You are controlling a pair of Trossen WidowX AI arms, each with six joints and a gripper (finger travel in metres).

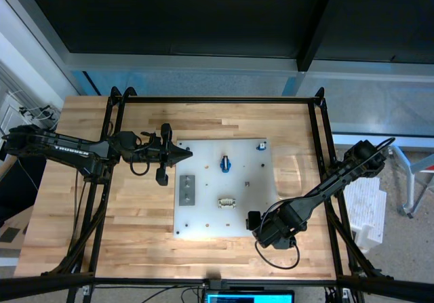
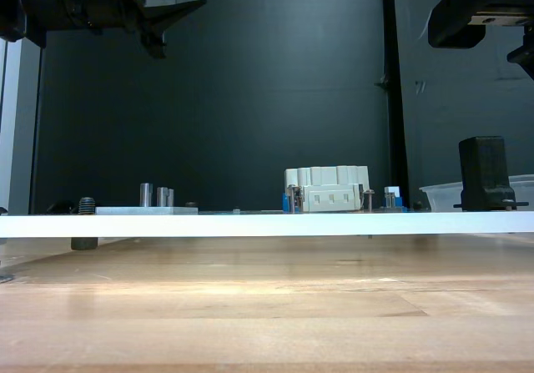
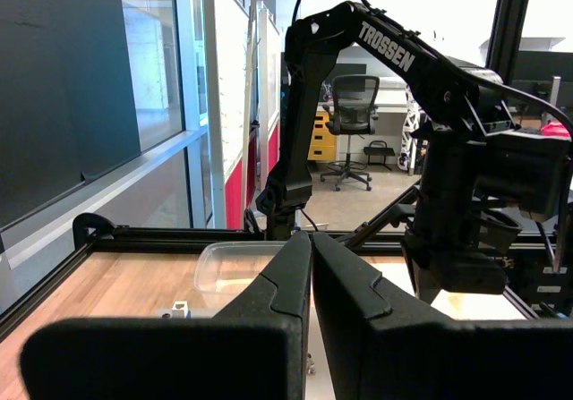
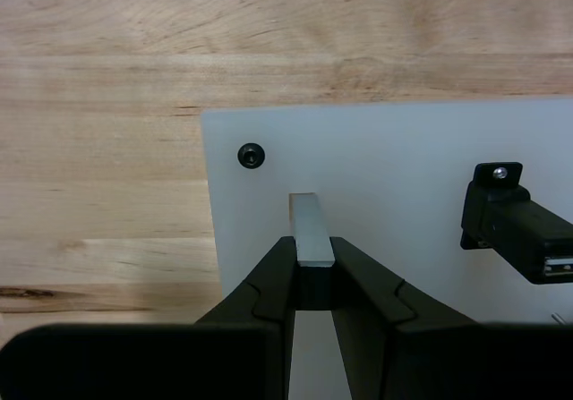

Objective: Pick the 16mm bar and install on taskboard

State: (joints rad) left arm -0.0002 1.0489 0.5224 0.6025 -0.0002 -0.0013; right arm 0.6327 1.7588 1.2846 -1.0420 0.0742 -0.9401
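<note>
Right end effector [image 4: 312,255] is clamped on the 16mm bar [image 4: 312,228], so the pick part looks done to me. The wrist view shows both fingers pinching a short grey stub, with its free end poking out past the tips. It hangs over the taskboard [image 4: 403,149] just inside the board's near right corner. A black screw [image 4: 252,157] in the board sits beside the bar's tip, and a small black boxy part [image 4: 515,230] on the board is off to the other side. From the low view that arm sits high above the board, so I'd say the bar isn't touching the plate.

What's left is the whole install: carry the bar to its hole, line it up, push it in and let go. I honestly can't tell which hole it's meant for. The grey metal block [image 1: 186,189] on the board's left half has a few upright pins showing in the low view, so my guess is somewhere around there, but that's only a guess. If so, the bar has to cross the board past the beige connector [image 1: 226,202] and the blue fitting [image 1: 225,163].

Left end effector [image 3: 311,243] has its fingers pressed together with nothing between them. It hovers above the board's far left edge and looks parked. A clear tray [image 3: 233,264] lies on the surface [image 4: 107,105] off the board's right side.
</note>
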